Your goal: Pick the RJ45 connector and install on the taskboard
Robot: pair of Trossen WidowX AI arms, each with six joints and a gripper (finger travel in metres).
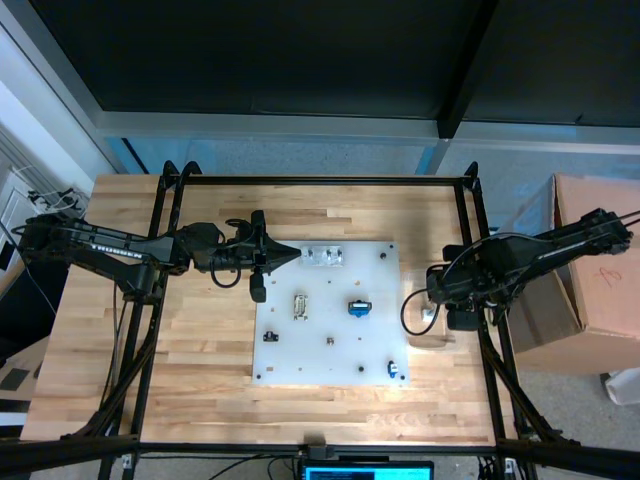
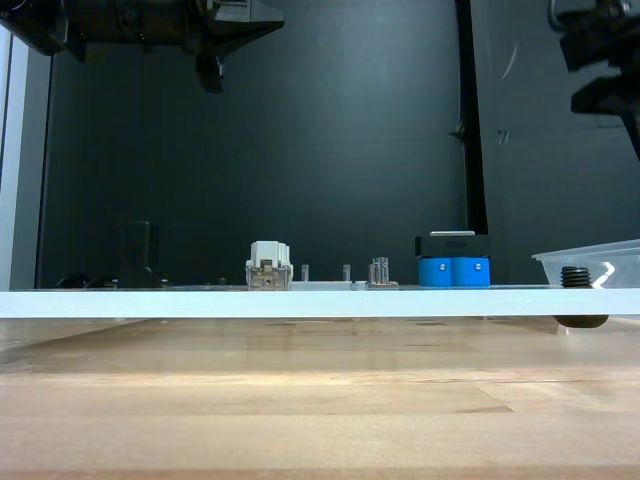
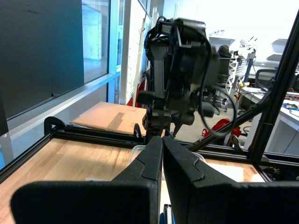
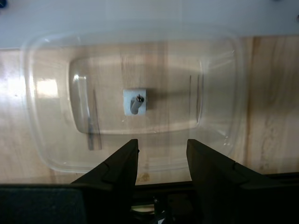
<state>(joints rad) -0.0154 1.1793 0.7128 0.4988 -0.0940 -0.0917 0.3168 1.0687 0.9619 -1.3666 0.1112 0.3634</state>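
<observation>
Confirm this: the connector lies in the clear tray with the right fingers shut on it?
No: the right gripper hovers open above the tray, connector lying free, per the right wrist view. Left gripper, shut, hangs over the board at its left.

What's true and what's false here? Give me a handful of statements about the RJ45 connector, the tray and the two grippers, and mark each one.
1. The RJ45 connector lies free in the clear tray. True.
2. The right gripper is shut on the connector. False: its fingers are open and empty, above the tray.
3. The left gripper has its fingers shut with nothing between them. True.
4. The left gripper hangs over the tray. False: it is raised over the left edge of the task board.
5. The connector is seated on the task board. False: it is in the tray, which sits on the table beside the board's right edge.
</observation>
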